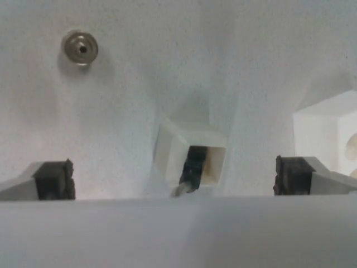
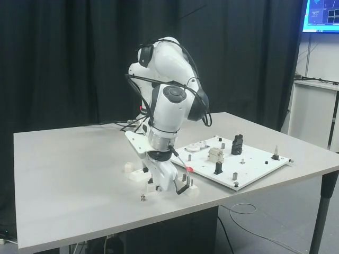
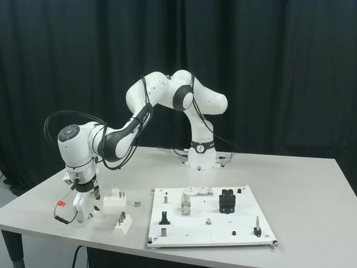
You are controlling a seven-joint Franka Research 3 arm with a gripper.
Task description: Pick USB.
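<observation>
The white arm's gripper (image 1: 174, 180) hangs low over the grey tabletop (image 1: 167, 72), jaws spread wide apart — between them a small white square holder (image 1: 189, 153) with the black USB plug (image 1: 192, 167) standing inside, untouched.

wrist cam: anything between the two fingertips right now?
Yes. In the wrist view the open gripper straddles a small white holder with the black USB standing in it; otherwise bare grey table.
</observation>
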